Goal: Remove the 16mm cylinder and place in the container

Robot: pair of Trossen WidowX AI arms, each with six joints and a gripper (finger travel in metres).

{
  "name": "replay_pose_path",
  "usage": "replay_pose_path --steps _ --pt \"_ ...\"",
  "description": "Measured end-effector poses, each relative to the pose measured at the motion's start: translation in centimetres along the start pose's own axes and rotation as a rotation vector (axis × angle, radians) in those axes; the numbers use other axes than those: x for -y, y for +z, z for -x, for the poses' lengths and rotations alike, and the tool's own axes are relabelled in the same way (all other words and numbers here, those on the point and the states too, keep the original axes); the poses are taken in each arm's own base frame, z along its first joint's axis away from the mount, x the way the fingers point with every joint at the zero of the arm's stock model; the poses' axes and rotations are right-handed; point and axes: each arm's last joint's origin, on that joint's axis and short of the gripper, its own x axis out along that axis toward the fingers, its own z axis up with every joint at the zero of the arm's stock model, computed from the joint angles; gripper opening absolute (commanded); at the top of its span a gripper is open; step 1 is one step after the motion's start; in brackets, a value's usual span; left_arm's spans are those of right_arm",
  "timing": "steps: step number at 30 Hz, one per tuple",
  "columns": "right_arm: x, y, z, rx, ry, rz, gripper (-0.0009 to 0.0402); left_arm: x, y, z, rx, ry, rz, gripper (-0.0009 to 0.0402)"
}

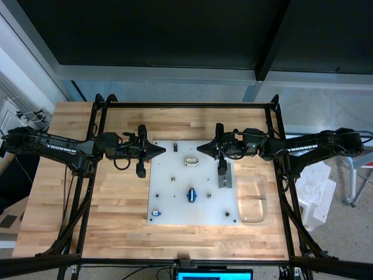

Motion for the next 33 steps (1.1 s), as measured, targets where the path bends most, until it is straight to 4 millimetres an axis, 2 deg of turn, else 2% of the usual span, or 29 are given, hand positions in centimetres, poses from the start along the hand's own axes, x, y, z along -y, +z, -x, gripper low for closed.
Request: replay_pose_path --steps 22,33 --pt "0.0 0.0 0.0 -0.011 0.007 -0.016 0.0000 0.0 0.0 0.0 0.000 0.000 0.000 0.0000" --pt "-1.4 1.1 -0.6 -0.321 0.008 -0.024 0.0000 0.0 0.0 0.0 0.000 0.000 0.000 0.0000"
